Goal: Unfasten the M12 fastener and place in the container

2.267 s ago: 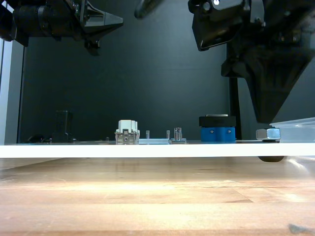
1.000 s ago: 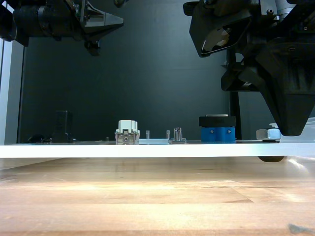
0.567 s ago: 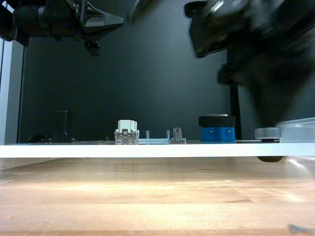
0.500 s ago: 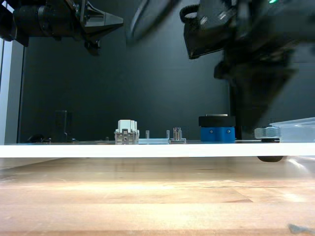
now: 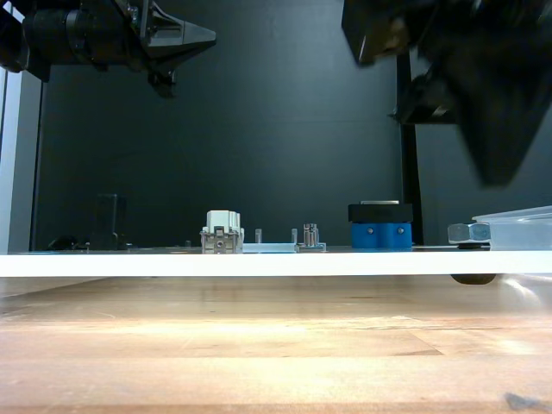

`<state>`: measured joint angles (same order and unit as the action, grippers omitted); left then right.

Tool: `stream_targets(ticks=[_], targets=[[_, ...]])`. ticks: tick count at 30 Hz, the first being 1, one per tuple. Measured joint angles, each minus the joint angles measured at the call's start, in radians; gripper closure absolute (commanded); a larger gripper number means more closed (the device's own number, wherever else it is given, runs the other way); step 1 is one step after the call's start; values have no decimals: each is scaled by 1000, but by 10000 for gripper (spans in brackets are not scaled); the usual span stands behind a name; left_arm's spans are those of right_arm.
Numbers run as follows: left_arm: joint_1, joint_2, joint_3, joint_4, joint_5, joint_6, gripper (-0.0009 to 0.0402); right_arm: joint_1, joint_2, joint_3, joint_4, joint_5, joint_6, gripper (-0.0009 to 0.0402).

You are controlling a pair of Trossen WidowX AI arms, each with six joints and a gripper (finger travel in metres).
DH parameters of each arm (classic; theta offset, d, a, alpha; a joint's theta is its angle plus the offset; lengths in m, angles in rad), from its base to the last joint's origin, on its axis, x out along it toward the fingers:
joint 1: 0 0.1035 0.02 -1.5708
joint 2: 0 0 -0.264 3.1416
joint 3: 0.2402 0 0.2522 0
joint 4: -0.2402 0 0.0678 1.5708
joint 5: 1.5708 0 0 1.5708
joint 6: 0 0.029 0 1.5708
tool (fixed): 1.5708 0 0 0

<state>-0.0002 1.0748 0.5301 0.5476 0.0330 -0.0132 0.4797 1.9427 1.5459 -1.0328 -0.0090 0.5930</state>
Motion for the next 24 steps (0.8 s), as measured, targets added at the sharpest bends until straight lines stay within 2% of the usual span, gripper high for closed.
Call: stream_targets(ticks=[3,8,15,20,24], targets=[[0,0,0,-1,0,0,393,-3,-3,22,6,-64,-3,393],[0,0,0,-1,0,0,393,0,4,31,45,-70,-3,393],[0,0,0,-1,0,0,393,5,66,31,102,-75,-3,393],[0,0,0,-1,0,0,393,10,97,30,129,-93,-5,393],[0,0,0,-1,0,0,393,8,106,29,129,-89,-8,393]])
